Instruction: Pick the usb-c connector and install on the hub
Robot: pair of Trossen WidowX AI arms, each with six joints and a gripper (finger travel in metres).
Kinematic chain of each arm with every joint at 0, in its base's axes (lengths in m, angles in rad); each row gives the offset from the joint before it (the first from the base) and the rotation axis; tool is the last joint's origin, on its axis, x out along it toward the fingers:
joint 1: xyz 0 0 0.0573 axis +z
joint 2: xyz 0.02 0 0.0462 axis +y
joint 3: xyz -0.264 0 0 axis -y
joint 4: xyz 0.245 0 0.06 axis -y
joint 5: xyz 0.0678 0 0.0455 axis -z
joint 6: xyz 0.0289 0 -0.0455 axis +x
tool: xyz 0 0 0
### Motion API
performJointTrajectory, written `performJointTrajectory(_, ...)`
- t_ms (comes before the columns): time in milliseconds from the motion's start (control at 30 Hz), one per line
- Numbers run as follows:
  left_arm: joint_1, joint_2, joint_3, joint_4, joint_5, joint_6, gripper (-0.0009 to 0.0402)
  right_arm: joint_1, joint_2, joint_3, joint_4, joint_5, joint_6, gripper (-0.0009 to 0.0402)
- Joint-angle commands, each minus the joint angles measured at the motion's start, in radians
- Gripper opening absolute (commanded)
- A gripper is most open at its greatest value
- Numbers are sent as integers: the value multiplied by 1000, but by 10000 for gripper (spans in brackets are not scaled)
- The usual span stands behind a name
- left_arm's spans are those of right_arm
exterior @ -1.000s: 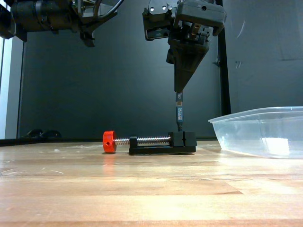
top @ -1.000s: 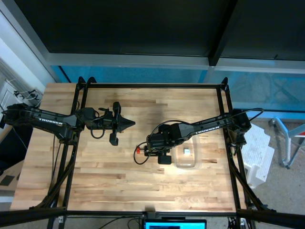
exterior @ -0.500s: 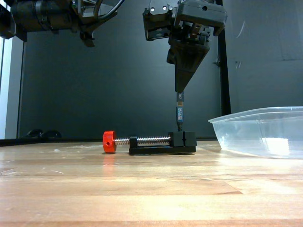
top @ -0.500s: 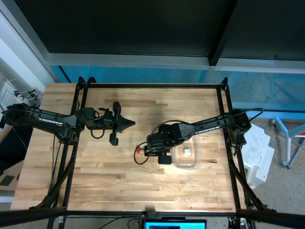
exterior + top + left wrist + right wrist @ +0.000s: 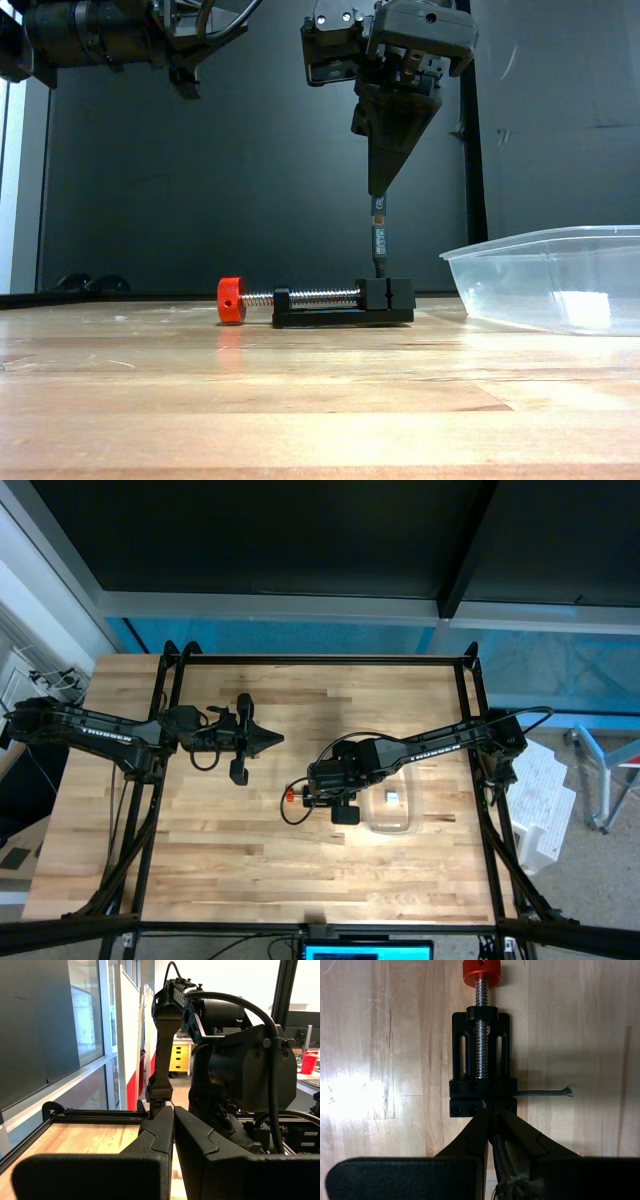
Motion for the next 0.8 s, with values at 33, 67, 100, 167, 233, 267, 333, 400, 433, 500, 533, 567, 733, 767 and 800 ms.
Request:
performJointTrajectory(33, 0, 0, 0, 0, 0, 0, 0, 0, 0, -6, 1, -2, 1, 0)
performJointTrajectory(67, 0, 0, 0, 0, 0, 0, 0, 0, 0, -6, 0, -2, 1, 0)
performJointTrajectory(100, 0, 0, 0, 0, 0, 0, 0, 0, 0, -6, 1, -2, 0, 0)
performJointTrajectory(167, 0, 0, 0, 0, 0, 0, 0, 0, 0, -6, 1, -1, 0, 0)
performJointTrajectory(233, 0, 0, 0, 0, 0, 0, 0, 0, 0, -7, 2, 0, -2, 0)
performJointTrajectory(267, 0, 0, 0, 0, 0, 0, 0, 0, 0, -10, 5, 0, -4, 0)
performJointTrajectory(333, 0, 0, 0, 0, 0, 0, 0, 0, 0, -20, 19, 0, -8, 0)
performJointTrajectory(400, 0, 0, 0, 0, 0, 0, 0, 0, 0, -31, 31, -2, -9, 0)
performJointTrajectory(433, 0, 0, 0, 0, 0, 0, 0, 0, 0, -34, 34, -2, -9, 0)
performJointTrajectory(500, 0, 0, 0, 0, 0, 0, 0, 0, 0, -40, 41, -2, -9, 0)
performJointTrajectory(533, 0, 0, 0, 0, 0, 0, 0, 0, 0, -42, 44, -2, -9, 0)
performJointTrajectory(567, 0, 0, 0, 0, 0, 0, 0, 0, 0, -43, 45, -2, -9, 0)
performJointTrajectory(733, 0, 0, 0, 0, 0, 0, 0, -2, 0, -39, 43, 0, -10, 0)
performJointTrajectory(767, 0, 0, 0, 0, 0, 0, 0, -2, 0, -37, 43, 0, -10, 0)
performJointTrajectory(800, 0, 0, 0, 0, 0, 0, 0, -3, 0, -37, 43, 0, -11, 0)
